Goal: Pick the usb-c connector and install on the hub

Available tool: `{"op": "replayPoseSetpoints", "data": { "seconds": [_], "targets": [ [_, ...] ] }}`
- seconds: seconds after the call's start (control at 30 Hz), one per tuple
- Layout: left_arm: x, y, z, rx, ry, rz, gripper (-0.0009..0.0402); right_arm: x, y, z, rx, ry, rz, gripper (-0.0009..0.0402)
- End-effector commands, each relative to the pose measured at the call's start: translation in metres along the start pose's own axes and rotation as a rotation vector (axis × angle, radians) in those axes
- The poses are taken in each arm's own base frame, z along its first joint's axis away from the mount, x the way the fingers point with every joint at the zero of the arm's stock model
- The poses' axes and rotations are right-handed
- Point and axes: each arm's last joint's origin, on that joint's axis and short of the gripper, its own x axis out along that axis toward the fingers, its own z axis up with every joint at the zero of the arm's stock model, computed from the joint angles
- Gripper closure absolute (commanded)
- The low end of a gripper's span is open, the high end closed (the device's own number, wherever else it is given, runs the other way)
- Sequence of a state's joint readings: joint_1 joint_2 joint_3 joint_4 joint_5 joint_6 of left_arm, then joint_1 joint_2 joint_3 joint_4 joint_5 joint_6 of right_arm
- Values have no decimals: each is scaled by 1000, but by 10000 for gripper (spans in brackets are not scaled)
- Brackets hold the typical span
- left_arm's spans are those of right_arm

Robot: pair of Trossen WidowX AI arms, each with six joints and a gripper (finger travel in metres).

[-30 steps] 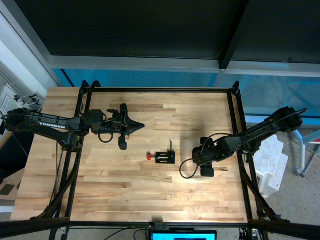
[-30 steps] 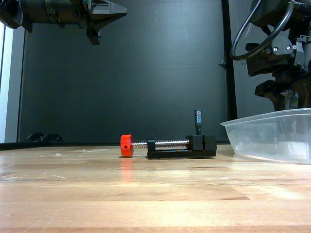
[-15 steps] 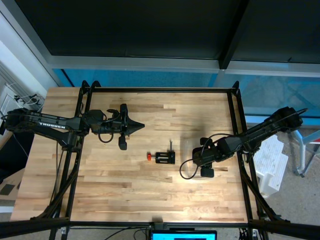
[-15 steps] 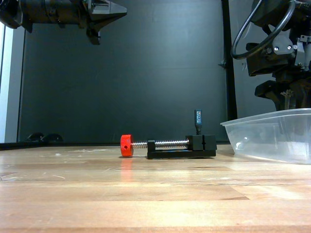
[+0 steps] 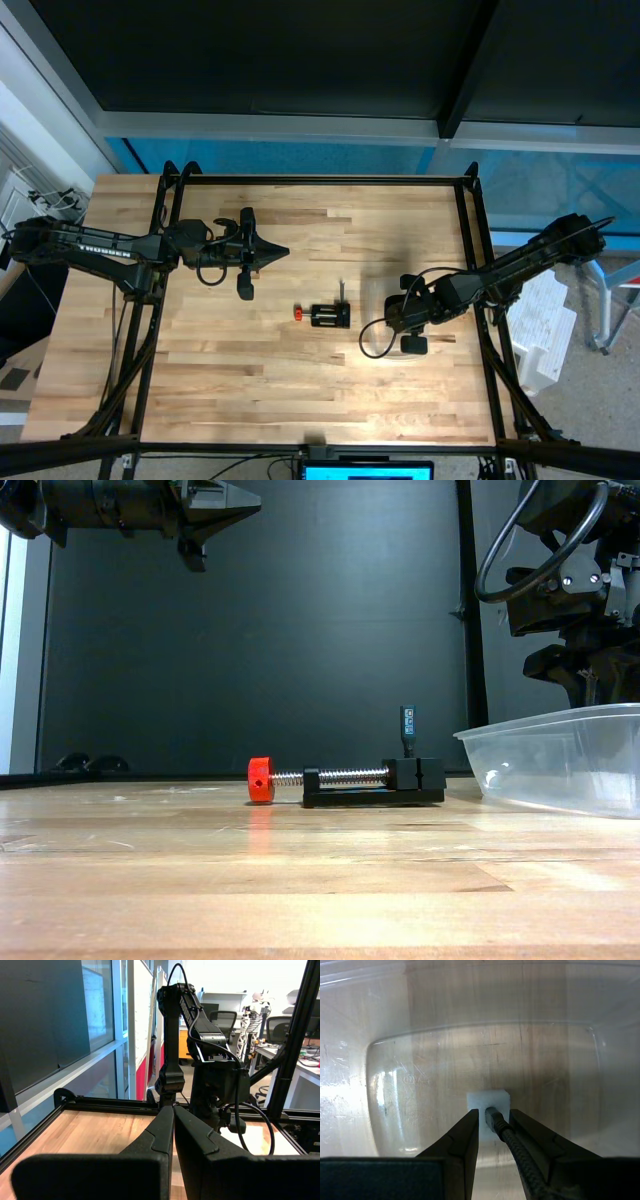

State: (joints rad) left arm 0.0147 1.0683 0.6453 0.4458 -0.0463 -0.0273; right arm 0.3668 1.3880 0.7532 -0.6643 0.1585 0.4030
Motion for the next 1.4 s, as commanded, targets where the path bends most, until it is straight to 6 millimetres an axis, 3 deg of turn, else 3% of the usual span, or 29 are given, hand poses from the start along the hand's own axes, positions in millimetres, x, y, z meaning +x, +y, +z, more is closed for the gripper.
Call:
{"op": "replayPoseSetpoints", "data": {
  "seconds": [0.03,0.6,0.97,1.17,1.4],
  "targets": [
    [0,0,0,0,0,0,393,0,0,0,0,-1,1,323],
    [0,0,0,0,0,0,393,0,1,0,-2,-2,2,395],
    [0,0,0,0,0,0,393,-2,0,1,-1,-8,5,393],
    [0,0,0,0,0,0,393,-13,0,4,1,-21,2,393],
    [0,0,0,0,0,0,393,-41,-1,13,-7,-21,2,393]
  ]
}}
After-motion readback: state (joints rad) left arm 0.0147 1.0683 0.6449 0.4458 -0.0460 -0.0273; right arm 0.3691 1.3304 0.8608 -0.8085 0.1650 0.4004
